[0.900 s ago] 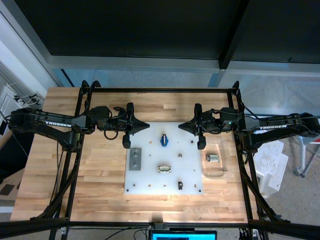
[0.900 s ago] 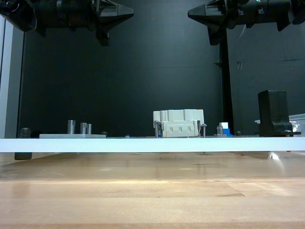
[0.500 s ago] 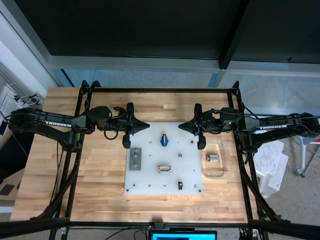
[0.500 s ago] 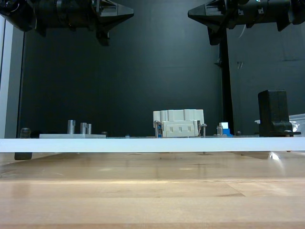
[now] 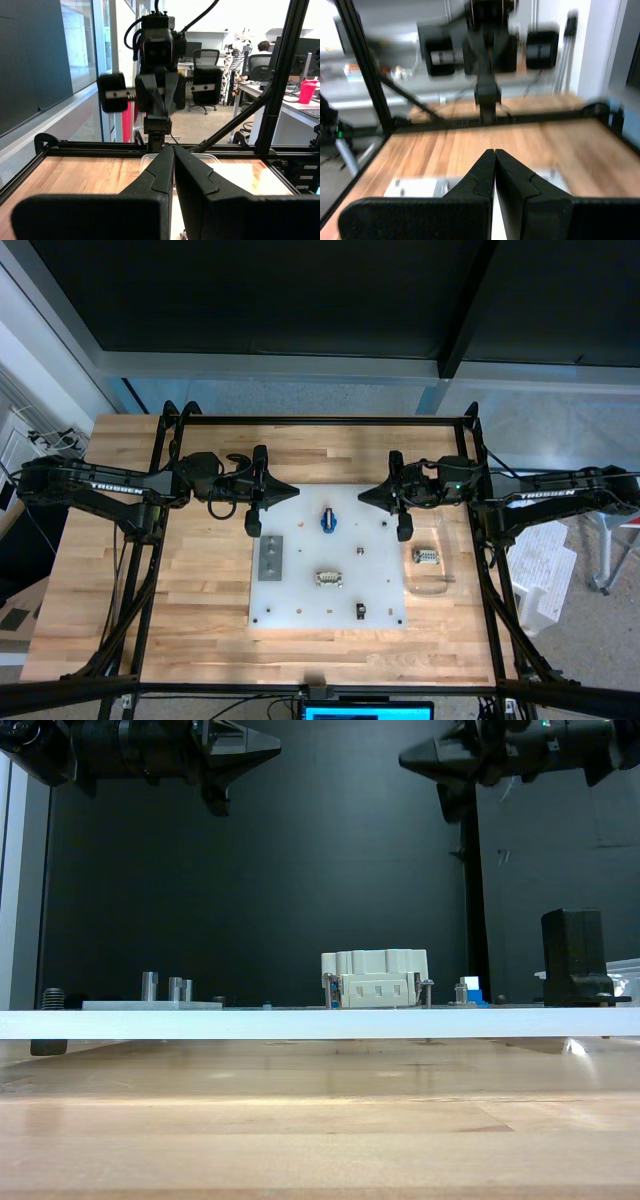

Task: Pick the HAN10E connector and install on the hub

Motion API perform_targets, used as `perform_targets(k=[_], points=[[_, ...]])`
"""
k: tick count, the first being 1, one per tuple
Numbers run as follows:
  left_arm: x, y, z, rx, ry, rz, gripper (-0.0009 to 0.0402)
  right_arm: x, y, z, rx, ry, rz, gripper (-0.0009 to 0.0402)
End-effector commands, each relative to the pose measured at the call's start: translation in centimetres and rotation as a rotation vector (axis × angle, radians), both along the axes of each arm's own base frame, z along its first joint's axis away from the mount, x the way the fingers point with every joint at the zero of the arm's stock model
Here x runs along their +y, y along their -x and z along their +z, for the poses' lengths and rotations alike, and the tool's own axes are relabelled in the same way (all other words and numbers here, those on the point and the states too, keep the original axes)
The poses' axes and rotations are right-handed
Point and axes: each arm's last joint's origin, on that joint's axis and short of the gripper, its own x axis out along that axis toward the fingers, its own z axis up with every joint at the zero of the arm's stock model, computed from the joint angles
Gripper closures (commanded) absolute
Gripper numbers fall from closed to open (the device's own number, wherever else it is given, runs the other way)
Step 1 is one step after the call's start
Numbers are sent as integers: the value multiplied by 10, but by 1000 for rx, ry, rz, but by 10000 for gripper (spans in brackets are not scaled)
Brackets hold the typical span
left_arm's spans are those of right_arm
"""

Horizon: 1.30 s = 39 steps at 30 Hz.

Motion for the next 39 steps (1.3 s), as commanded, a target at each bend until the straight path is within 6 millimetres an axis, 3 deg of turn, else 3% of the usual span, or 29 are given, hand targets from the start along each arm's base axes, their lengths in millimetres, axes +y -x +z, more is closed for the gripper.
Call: perform_targets(k=[1, 12, 19, 32, 39], points=[[0, 0, 0, 0, 0, 0, 393, 1, 3, 0, 156, -24, 0, 393], [0, 0, 0, 0, 0, 0, 393, 21, 34, -10, 740, -5, 47, 393], [0, 0, 0, 1, 0, 0, 393, 34, 58, -21, 1010, 26, 56, 393], [0, 0, 0, 0, 0, 0, 393, 49, 77, -27, 1196, 34, 53, 389], [0, 0, 0, 0, 0, 0, 393, 56, 68, -39, 1277, 74, 23, 312]])
